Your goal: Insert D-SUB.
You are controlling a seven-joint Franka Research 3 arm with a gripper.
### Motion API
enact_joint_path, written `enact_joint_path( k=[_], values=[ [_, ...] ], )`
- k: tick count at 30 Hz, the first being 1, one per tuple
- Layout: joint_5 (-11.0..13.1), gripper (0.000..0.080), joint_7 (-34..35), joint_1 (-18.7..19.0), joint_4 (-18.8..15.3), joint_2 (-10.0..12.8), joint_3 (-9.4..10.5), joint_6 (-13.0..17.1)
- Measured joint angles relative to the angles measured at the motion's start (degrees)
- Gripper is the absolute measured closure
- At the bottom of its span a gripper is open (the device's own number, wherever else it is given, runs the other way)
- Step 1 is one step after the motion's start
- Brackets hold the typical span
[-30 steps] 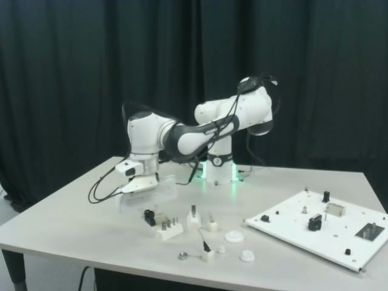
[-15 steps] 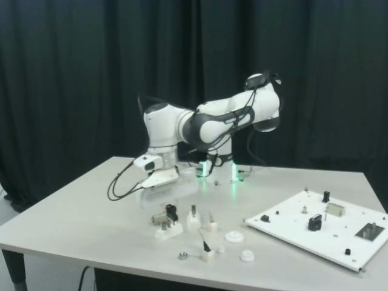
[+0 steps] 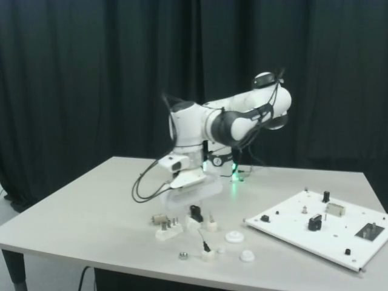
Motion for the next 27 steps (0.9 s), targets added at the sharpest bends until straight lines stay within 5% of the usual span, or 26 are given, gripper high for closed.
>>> enact_joint_path(
  k=[27],
  values=[
    [-0.08, 0.0649, 20.04, 16.6, -0.3, -0.41, 1.09, 0.91]
  ],
)
